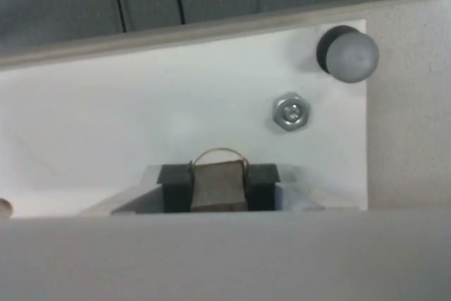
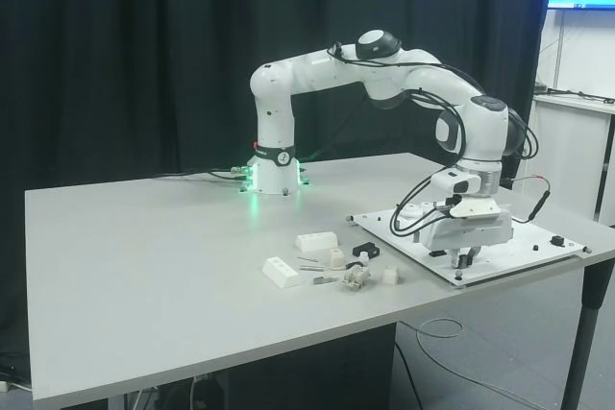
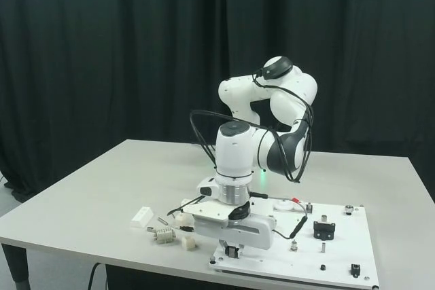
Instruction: Remove square peg 4.
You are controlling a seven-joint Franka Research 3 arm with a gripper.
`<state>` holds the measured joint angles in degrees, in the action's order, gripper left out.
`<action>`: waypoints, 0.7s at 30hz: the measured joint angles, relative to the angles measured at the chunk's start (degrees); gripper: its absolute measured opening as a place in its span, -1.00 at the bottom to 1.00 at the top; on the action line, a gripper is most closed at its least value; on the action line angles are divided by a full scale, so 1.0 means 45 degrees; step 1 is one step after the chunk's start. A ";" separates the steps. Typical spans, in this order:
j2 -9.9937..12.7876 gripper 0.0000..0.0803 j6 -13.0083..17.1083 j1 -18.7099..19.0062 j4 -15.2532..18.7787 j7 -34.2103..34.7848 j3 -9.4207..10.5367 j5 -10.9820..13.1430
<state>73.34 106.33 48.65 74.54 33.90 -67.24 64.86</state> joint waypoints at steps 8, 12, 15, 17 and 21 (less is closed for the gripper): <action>-0.0147 -0.61 -0.0156 -0.0042 0.0001 -0.0001 -0.0034 -0.0002; -0.0196 -0.61 -0.0240 -0.0043 0.0003 0.0000 -0.0080 -0.0001; -0.0220 -0.61 -0.0285 -0.0039 0.0002 0.0001 -0.0112 -0.0001; -0.0230 -0.61 -0.0312 -0.0034 0.0002 0.0001 -0.0133 -0.0001; -0.0250 -0.61 -0.0361 -0.0027 0.0000 0.0006 -0.0169 -0.0001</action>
<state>72.22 104.70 48.52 74.54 33.93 -68.00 64.85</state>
